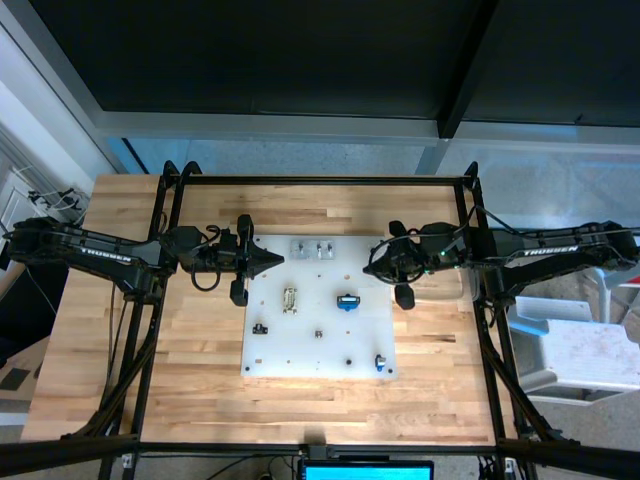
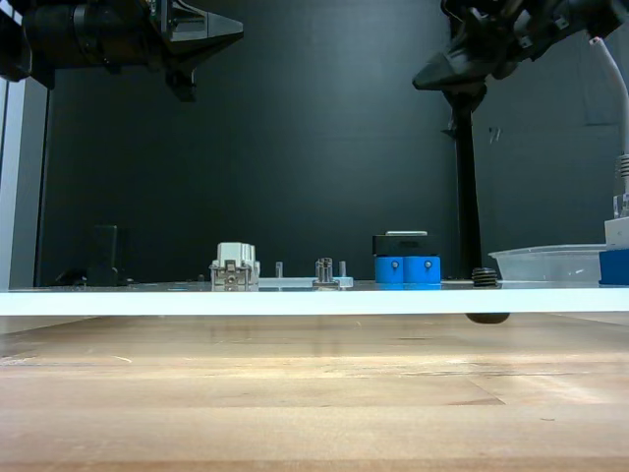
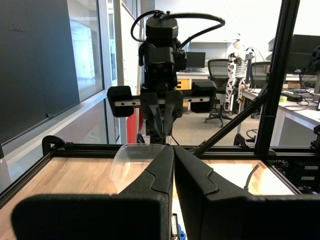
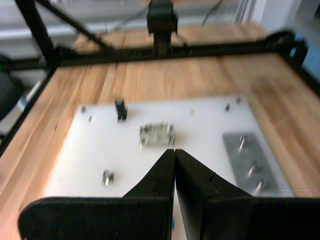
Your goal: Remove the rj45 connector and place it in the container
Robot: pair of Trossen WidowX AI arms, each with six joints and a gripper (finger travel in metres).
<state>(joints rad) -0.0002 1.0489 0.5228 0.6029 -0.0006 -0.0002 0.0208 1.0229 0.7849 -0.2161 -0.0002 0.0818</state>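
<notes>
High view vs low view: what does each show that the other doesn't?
High only: plan layout, with the rj45 connector at the white board's near-right corner. Low only: height, with the left end effector and right end effector both well above the board, touching nothing. Both: blue-and-black block, silvery connector, container right of the board.

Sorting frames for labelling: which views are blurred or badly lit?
Low view: shut left gripper and shut right gripper, high above the white board, nearly merge with the black backdrop. Right wrist view: soft throughout, everything smeared. Left wrist view: crisp, container distinct. High view: evenly lit.
</notes>
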